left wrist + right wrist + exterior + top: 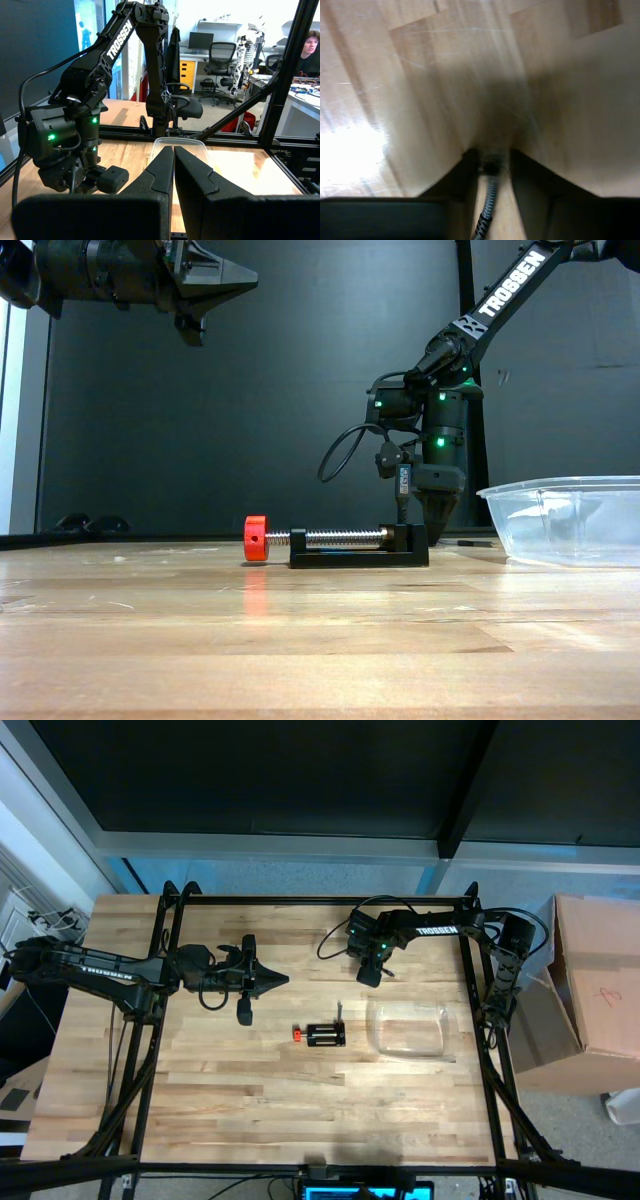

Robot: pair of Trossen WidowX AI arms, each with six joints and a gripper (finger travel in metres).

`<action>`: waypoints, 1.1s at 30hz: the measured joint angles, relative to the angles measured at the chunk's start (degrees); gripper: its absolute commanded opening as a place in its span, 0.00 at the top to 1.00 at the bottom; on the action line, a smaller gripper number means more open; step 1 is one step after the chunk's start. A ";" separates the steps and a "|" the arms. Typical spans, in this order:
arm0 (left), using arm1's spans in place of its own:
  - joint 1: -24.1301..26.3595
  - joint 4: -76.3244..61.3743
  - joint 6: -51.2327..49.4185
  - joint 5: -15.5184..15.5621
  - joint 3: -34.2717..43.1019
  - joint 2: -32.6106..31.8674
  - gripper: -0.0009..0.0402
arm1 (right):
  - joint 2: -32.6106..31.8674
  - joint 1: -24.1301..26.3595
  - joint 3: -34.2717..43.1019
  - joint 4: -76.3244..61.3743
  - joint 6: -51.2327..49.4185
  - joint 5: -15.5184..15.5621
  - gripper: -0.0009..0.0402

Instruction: Remove the USB-C connector from the USB-C receptacle and place in the container

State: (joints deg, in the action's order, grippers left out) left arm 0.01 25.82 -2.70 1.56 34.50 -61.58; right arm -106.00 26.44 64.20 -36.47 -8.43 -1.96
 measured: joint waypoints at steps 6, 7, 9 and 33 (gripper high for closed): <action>0.00 0.00 -0.02 0.00 0.00 0.00 0.98 | 0.22 0.00 0.00 -0.72 0.00 0.09 0.97; 0.00 0.00 -0.02 0.02 -0.02 0.00 0.98 | 0.46 0.00 0.00 -1.27 0.02 0.42 0.99; 0.00 0.00 0.00 0.00 -0.02 -0.02 0.98 | 1.27 -0.07 -0.11 -3.02 0.00 0.81 0.98; 0.00 0.00 0.00 0.00 -0.02 -0.02 0.98 | 22.86 -17.42 -0.15 -21.55 7.17 0.52 0.98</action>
State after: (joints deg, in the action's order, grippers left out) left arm 0.01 25.82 -2.70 1.56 34.48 -61.60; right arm -83.13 9.02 64.05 -58.02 -1.26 -1.43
